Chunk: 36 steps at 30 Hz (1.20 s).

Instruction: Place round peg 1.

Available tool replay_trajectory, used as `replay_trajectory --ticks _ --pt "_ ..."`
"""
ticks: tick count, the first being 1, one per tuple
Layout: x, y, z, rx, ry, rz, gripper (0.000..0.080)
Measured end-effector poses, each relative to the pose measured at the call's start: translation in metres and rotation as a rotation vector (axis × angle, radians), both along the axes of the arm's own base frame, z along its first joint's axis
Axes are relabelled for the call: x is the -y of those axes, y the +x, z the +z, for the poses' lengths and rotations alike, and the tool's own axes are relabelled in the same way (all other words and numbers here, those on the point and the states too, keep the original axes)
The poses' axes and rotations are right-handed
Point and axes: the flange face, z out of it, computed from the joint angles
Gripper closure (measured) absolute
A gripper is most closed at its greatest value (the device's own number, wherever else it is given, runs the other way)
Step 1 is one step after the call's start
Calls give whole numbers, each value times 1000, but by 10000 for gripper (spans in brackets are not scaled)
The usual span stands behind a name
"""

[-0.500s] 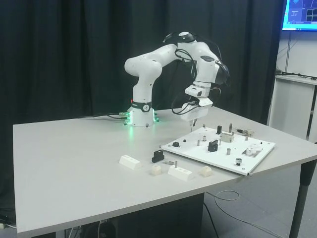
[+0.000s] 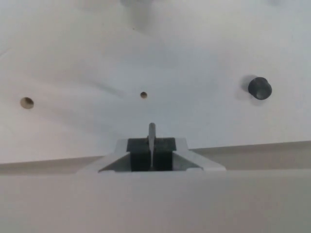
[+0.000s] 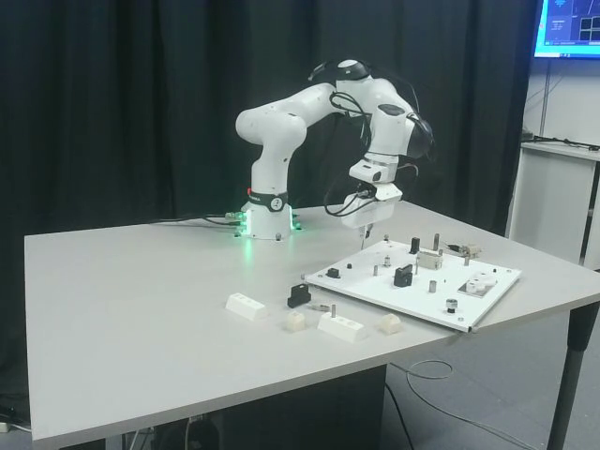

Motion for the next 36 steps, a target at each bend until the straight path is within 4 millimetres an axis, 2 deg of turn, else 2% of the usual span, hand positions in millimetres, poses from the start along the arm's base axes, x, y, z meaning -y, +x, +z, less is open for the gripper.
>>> replay_trajectory --ticks 36 --pt "-5 2 2 17 18 13 788"
